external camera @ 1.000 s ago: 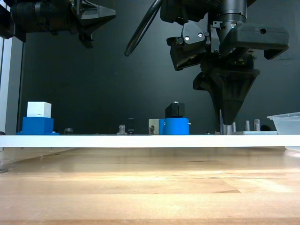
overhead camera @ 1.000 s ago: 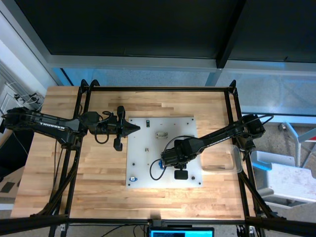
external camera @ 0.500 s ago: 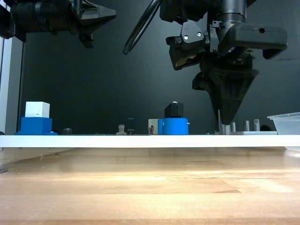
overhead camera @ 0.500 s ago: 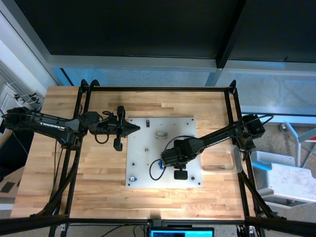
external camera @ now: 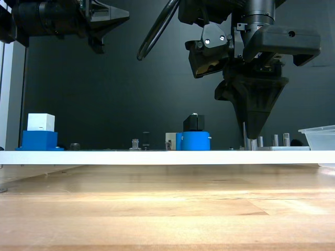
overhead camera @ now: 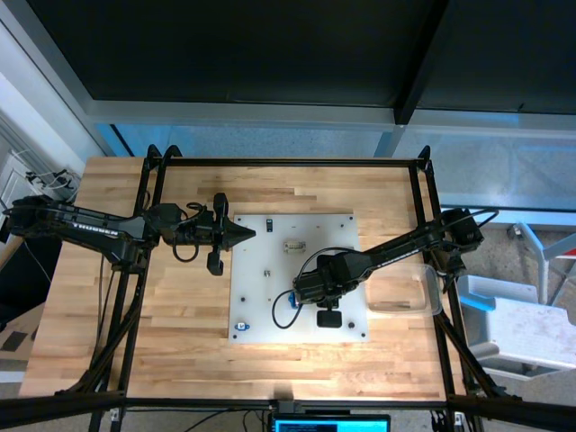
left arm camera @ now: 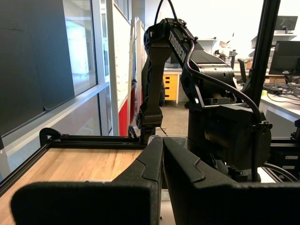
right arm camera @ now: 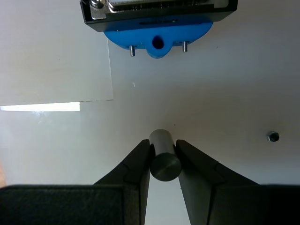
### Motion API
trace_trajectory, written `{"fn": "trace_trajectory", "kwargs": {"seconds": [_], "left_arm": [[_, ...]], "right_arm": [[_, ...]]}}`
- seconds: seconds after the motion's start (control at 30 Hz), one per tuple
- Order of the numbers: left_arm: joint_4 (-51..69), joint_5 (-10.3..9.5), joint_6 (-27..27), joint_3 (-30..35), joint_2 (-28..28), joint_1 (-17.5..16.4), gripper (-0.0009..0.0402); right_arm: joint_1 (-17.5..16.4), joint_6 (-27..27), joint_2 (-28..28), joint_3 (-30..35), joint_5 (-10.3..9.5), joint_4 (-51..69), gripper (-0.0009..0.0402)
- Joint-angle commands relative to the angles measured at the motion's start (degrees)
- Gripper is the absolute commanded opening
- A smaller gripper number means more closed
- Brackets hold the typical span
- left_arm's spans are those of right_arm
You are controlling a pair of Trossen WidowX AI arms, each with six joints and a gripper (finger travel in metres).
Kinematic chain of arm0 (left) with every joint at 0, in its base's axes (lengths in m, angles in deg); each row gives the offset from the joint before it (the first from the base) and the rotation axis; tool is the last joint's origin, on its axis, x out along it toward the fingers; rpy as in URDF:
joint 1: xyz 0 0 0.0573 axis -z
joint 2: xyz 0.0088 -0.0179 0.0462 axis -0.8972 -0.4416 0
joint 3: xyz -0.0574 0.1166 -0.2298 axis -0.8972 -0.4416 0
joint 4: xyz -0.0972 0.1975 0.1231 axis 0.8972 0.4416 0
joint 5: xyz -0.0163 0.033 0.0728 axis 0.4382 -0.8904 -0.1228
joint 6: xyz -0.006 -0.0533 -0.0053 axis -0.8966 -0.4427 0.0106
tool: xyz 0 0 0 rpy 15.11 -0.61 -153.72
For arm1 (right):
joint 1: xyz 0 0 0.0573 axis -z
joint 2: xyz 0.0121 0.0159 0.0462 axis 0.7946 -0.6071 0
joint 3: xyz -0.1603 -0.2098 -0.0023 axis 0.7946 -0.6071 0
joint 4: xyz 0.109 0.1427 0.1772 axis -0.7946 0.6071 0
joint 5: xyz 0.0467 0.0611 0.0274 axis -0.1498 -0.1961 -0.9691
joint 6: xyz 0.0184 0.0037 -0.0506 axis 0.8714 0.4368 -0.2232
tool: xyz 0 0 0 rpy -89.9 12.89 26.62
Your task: Pick the 16mm cylinder and place it in the taskboard
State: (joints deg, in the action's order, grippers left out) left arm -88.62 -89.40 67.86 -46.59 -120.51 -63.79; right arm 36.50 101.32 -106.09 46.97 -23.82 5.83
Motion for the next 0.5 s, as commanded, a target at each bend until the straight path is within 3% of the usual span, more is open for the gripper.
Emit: {"fn": "trace_trajectory", "kwargs": {"seconds": [0.03, 0.3, 0.5], "left_arm": [[0.0, 0.0, 0.0, 0.0, 0.0, 0.0, 0.0], [0.0, 0.0, 0.0, 0.0, 0.0, 0.0, 0.0], [0.0, 0.0, 0.0, 0.0, 0.0, 0.0, 0.0]], "right_arm": [[0.0, 0.0, 0.1, 0.0, -0.07, 0.1, 0.0012], [-0.2, -0.2, 0.1, 0.0, -0.15, 0.2, 0.0018], [-0.3, 0.0, 0.1, 0.0, -0.07, 0.2, 0.0075]]}}
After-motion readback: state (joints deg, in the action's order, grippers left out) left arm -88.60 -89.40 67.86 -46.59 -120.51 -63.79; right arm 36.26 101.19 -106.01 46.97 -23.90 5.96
